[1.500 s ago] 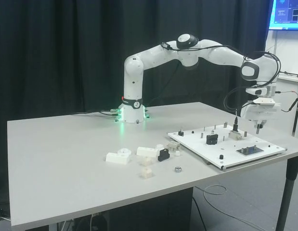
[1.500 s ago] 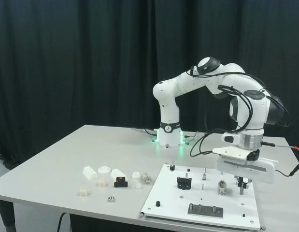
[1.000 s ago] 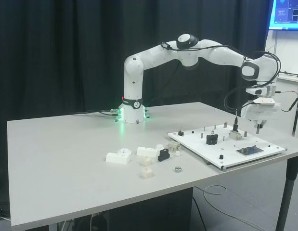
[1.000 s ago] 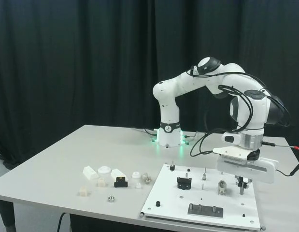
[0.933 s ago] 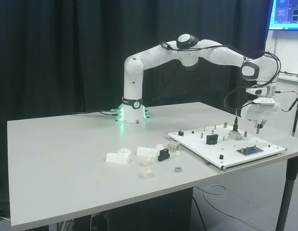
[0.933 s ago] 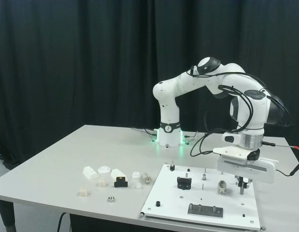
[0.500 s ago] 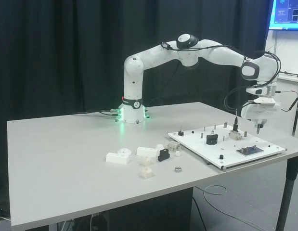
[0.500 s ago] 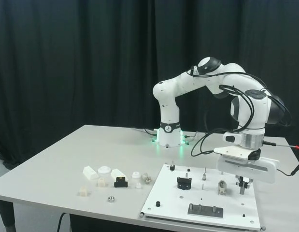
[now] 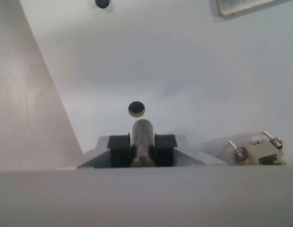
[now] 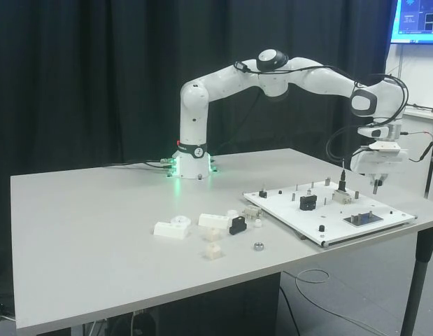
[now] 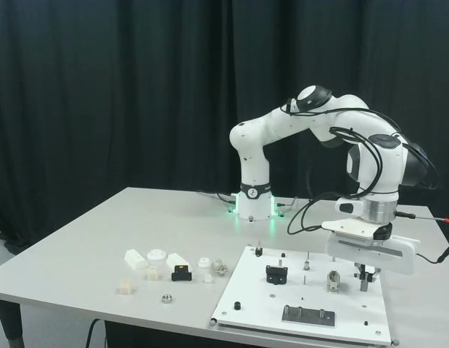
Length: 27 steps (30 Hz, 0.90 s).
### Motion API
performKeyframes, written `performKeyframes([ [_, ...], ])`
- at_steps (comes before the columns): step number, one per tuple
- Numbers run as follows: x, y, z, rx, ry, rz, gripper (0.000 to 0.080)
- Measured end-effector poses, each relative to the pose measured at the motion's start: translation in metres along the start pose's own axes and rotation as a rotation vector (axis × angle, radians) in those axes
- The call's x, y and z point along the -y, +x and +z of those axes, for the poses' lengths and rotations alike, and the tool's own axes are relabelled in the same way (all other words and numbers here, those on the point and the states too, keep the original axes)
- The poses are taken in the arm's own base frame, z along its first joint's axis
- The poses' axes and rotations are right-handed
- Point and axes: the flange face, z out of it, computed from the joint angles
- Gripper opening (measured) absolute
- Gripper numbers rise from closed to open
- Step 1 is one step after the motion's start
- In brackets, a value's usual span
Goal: Place round peg 3.
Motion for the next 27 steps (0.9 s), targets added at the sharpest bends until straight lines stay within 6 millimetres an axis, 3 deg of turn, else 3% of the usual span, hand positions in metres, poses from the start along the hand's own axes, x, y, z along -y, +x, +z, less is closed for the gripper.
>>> performKeyframes([
  [16,0.001,0.001,-0.003,-0.018,0.01,-0.004,0.0103],
  [27,-0.003,0.032,-0.017,-0.123,-0.005,0.034,0.0103],
])
